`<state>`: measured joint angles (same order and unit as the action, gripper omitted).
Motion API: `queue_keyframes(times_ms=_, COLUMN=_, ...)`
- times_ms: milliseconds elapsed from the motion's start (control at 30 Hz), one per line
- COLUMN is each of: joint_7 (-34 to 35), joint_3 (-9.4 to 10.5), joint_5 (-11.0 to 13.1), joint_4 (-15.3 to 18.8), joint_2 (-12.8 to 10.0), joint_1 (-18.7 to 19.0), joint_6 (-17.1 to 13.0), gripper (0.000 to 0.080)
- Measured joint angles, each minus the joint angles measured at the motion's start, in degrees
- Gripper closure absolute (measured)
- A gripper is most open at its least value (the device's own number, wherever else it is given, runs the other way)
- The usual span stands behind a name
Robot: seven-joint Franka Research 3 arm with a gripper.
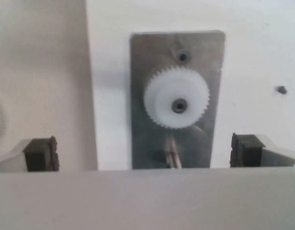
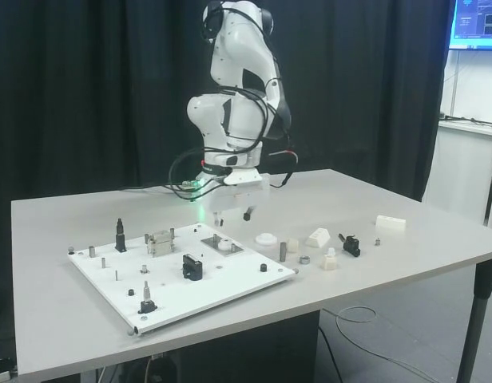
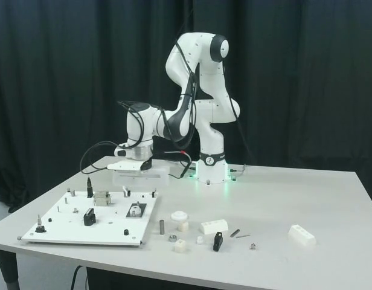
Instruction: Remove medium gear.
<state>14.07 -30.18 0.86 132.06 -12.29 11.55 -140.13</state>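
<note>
Above the medium gear (image 1: 176,97), jaws (image 1: 143,152) wide, empty.

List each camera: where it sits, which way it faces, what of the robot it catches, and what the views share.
Wrist view: on the arm's wrist, looking straight down past both black fingertips, spread wide, onto the white gear on its grey plate.
First room view: off a table corner, facing the black curtain; shows the arm's upper part and the gripper hanging above the white board.
Second room view: across the table from the arm's base; shows the whole arm.
Shared: the gear on its plate.
</note>
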Motion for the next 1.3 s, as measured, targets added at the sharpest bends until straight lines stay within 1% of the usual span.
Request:
queue_keyframes(times_ms=67, joint_7=-0.9, joint_3=0.0, joint_5=0.84, joint_4=-0.18, joint_2=-0.24, joint_1=-0.38, joint_6=0.0, gripper=0.0003)
queue_keyframes(times_ms=300, joint_7=-5.26, joint_3=0.0, joint_5=5.14, joint_4=-0.75, joint_2=-1.37, joint_1=-0.96, joint_6=-0.08, gripper=0.0003)
queue_keyframes(times_ms=433, joint_7=-7.13, joint_3=0.0, joint_5=6.69, joint_4=-1.06, joint_2=-2.12, joint_1=-1.09, joint_6=-0.37, gripper=0.0003)
queue_keyframes(times_ms=633, joint_7=-8.3, joint_3=0.0, joint_5=7.72, joint_4=-1.22, joint_2=-2.99, joint_1=-1.24, joint_6=-1.31, gripper=0.0003)
queue_keyframes(times_ms=1000, joint_7=-8.77, joint_3=0.0, joint_5=7.95, joint_4=-1.29, joint_2=-4.21, joint_1=-1.42, joint_6=-2.59, gripper=0.0003)
queue_keyframes(times_ms=1300, joint_7=-9.58, joint_3=0.0, joint_5=8.9, joint_4=-1.31, joint_2=-5.54, joint_1=-1.59, joint_6=-3.47, gripper=0.0003)
